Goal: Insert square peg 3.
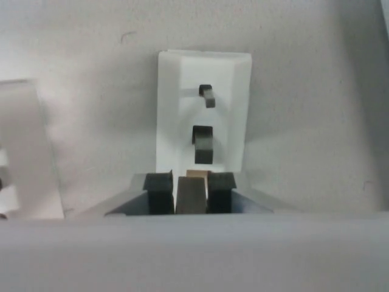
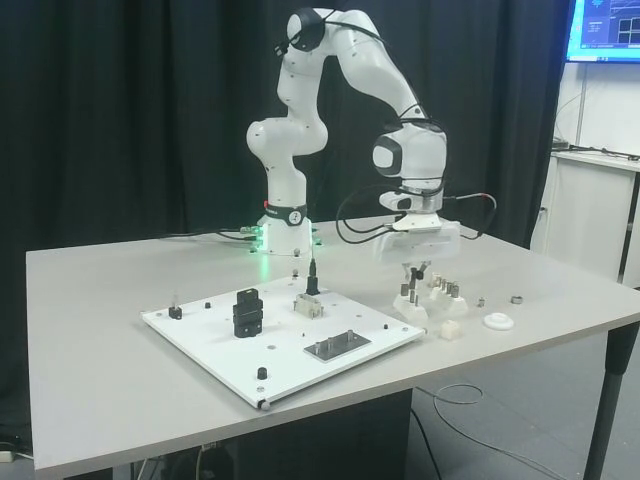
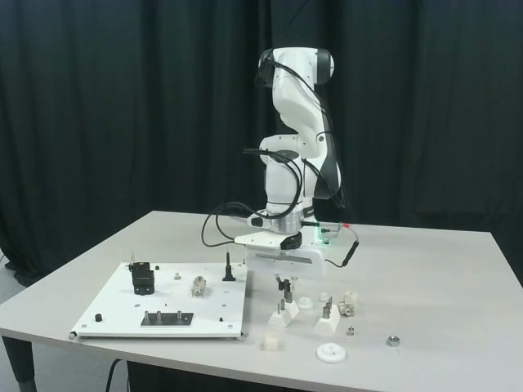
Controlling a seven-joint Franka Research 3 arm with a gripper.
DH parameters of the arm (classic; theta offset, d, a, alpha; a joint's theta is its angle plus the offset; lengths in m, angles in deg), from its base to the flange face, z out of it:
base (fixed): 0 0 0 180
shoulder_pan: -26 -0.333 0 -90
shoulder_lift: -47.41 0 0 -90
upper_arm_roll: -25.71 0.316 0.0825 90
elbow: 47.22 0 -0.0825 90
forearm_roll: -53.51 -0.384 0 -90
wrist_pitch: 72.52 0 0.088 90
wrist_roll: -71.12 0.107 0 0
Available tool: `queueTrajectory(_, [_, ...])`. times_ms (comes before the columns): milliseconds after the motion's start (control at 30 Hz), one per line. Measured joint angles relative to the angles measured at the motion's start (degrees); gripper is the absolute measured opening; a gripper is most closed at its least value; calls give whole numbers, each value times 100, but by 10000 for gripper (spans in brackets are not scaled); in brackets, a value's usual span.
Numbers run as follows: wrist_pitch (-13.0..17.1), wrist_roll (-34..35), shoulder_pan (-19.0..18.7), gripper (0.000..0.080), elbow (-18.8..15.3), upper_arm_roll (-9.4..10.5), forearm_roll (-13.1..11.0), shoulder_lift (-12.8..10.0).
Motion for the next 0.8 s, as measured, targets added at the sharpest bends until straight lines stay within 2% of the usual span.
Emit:
queueTrajectory(333, [-150, 0, 8, 115, 88, -4, 0, 10])
queueTrajectory(800, [-175, 0, 9, 115, 110, -9, 0, 11])
